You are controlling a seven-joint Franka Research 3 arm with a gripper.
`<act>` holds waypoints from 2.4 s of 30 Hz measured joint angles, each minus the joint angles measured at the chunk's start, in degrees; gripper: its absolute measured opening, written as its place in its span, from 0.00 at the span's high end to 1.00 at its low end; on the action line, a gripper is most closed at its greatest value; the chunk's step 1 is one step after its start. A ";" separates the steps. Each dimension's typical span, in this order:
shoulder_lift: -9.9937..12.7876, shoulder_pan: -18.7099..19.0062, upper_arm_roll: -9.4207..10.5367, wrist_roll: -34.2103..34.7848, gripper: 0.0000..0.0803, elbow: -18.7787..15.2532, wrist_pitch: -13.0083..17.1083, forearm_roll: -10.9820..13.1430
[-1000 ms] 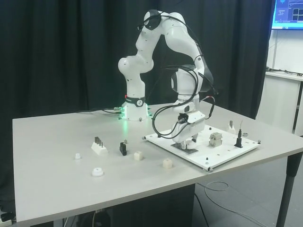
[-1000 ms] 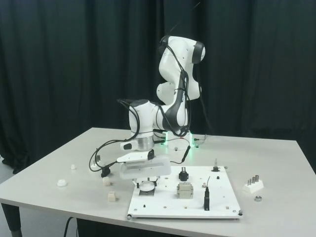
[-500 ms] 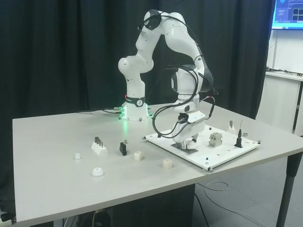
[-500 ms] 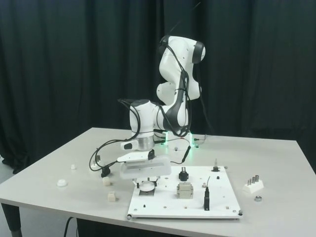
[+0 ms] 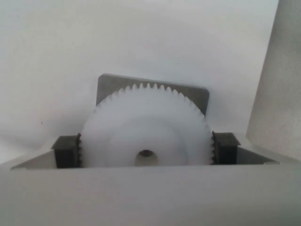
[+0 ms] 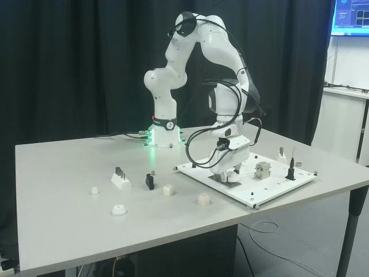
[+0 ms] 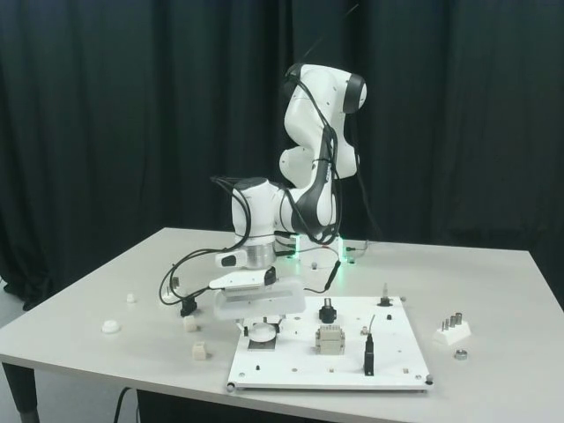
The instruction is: Insert large gear.
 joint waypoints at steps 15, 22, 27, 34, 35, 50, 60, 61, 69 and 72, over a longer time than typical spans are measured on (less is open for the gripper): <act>0.03 0.02 0.11 -0.10 0.26 -0.12 0.02 0.00; 0.03 0.02 0.10 -0.18 0.26 -0.17 0.08 -0.01; 0.03 0.02 0.10 -0.45 0.26 -0.24 0.26 -0.03; 0.03 0.03 0.11 -0.55 0.26 -0.28 0.39 -0.04; 0.03 0.03 0.11 -0.56 0.26 -0.28 0.39 -0.04; -0.22 0.11 0.07 -1.09 0.04 -0.40 0.27 -0.04; -2.46 0.12 -0.84 0.09 0.01 -0.28 -0.93 -1.35; -2.69 0.11 -1.02 0.33 0.01 -0.24 -1.15 -1.62; -3.59 0.11 -2.63 4.02 0.00 0.52 -3.23 -4.13; -3.59 0.11 -3.03 5.53 0.00 0.72 -3.49 -4.57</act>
